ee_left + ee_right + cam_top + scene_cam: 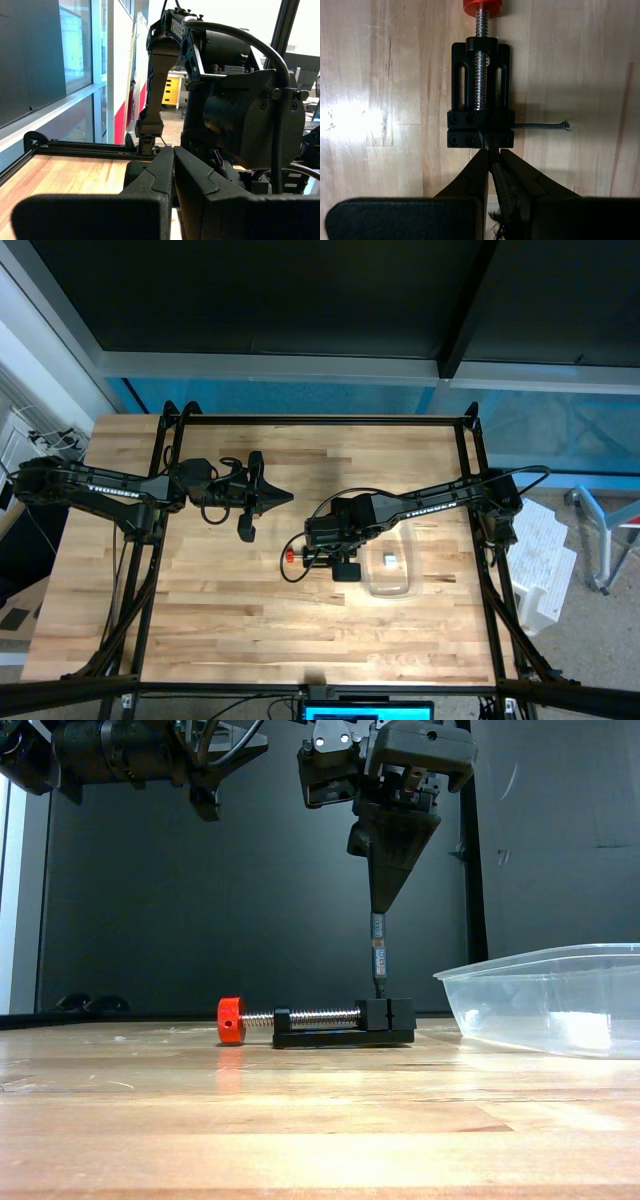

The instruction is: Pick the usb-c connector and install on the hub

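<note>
My right gripper (pixel 378 908) points straight down, shut on the usb-c connector (pixel 378 954), a slim grey plug held upright. The plug's lower end meets the top of a black screw vise (pixel 345 1021) with a red knob (pixel 231 1020). In the right wrist view the gripper (pixel 491 153) pinches the plug and its braided cable (pixel 503 196) at the gap between the vise blocks (pixel 480 131). I cannot tell how far the plug is in, and the hub itself does not show clearly. My left gripper (pixel 272 496) hovers shut on nothing, high and left of the vise, its fingers (pixel 160 175) pressed together.
A clear plastic tub (pixel 392 565) lies right of the vise, with a small white item inside. A short cord stub (pixel 543 126) sticks out of the vise's side. A black frame (pixel 320 421) rings the wooden table (pixel 250 630).
</note>
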